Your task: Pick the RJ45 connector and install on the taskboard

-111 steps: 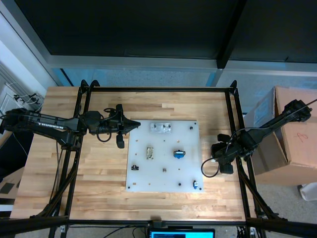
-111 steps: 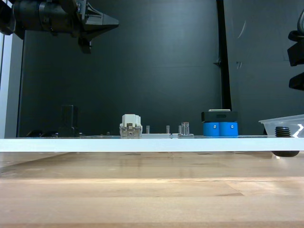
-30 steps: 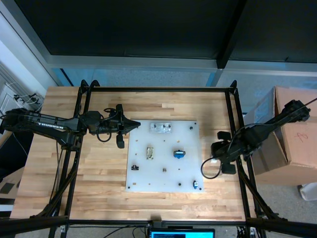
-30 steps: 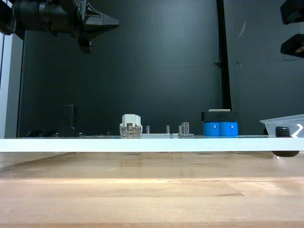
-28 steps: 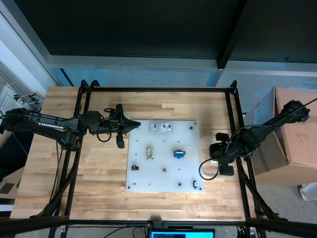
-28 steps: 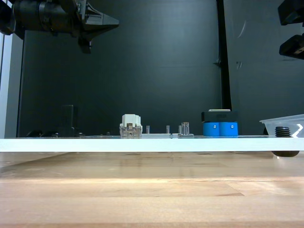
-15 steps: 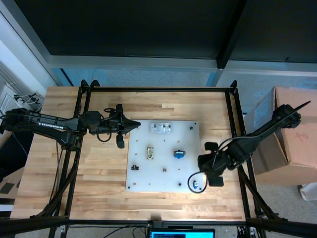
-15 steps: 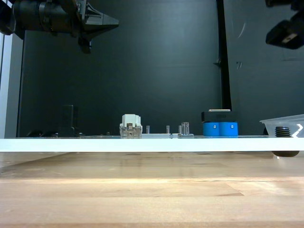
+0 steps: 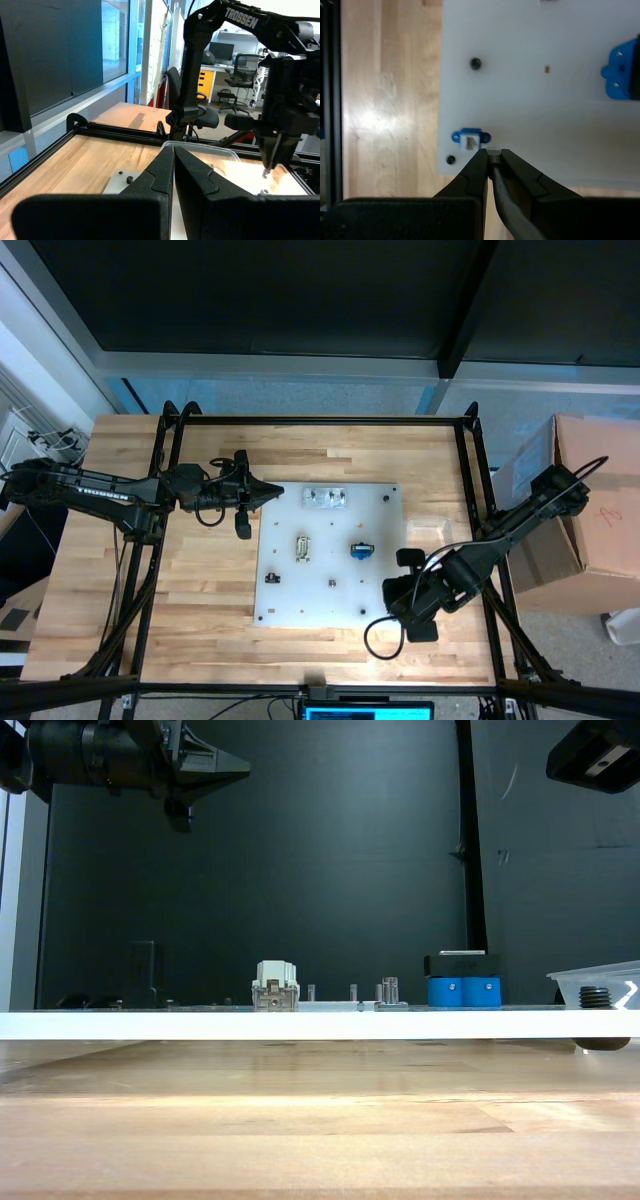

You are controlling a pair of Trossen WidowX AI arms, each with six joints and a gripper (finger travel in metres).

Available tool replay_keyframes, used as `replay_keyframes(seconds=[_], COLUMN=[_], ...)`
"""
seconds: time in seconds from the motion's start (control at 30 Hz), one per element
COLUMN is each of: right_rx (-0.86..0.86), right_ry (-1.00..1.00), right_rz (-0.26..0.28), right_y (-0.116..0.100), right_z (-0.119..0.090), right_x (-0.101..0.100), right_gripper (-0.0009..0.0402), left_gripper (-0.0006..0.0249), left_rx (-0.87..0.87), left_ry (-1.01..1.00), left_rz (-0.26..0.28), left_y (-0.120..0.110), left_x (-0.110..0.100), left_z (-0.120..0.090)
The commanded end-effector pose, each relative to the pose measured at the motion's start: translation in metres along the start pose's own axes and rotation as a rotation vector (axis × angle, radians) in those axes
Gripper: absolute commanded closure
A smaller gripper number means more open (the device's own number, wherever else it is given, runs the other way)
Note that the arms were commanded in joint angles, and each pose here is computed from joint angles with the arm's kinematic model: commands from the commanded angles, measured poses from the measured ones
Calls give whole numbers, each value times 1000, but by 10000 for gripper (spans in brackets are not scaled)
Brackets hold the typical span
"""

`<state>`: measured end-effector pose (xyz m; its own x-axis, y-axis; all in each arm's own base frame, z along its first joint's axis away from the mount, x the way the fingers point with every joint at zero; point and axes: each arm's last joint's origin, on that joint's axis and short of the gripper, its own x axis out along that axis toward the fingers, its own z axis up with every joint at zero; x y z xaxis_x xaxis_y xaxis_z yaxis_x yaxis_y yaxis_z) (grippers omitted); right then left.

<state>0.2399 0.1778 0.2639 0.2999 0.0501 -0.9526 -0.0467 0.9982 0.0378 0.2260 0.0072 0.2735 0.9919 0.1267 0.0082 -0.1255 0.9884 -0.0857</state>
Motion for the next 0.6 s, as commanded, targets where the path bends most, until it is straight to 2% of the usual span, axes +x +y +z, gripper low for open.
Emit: replay_keyframes(seconds=[0.03, 0.37, 0.6], right_rx=[-2, -12, -27], right_ry=[-10, -26, -13], right_rz=[12, -4, -35], right_y=[6, 12, 13], right_z=[-1, -6, -10], right_x=[2, 2, 13], right_gripper=[393, 393, 393], left_gripper=[243, 243, 243], left_rx=[0, 0, 0], left_ry=[0, 0, 0], left_rz=[0, 0, 0], left_y=[0, 0, 0], left_x=[0, 0, 0], left_z=[0, 0, 0])
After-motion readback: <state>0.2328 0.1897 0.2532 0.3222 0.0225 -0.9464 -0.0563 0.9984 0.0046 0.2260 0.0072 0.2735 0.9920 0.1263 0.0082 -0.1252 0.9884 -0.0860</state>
